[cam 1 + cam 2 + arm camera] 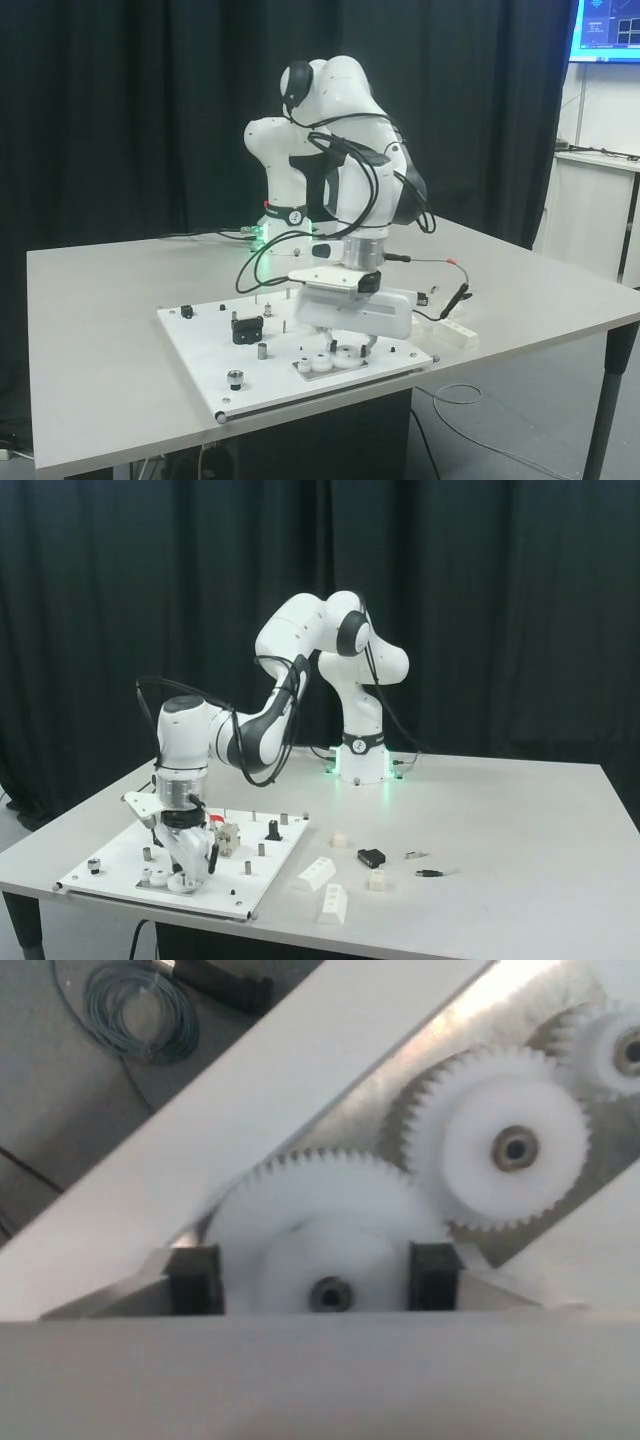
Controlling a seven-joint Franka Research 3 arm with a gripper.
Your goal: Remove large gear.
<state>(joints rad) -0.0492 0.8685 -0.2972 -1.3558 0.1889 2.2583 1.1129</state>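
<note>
- Wrist view: gripper [317, 1278] with 2 black fingers [195, 1280] clamped on large gear's [330, 1210] hub.
- Large gear meshed beside medium gear [510, 1140], near front edge of white board [200, 345] on grey table [100, 290].

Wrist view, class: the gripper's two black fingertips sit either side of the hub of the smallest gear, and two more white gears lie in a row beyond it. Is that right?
Not quite. In the wrist view the gripper has its black fingertips either side of the hub of the large gear, not the smallest. The medium gear and the small gear do lie in a row beyond it.
</note>
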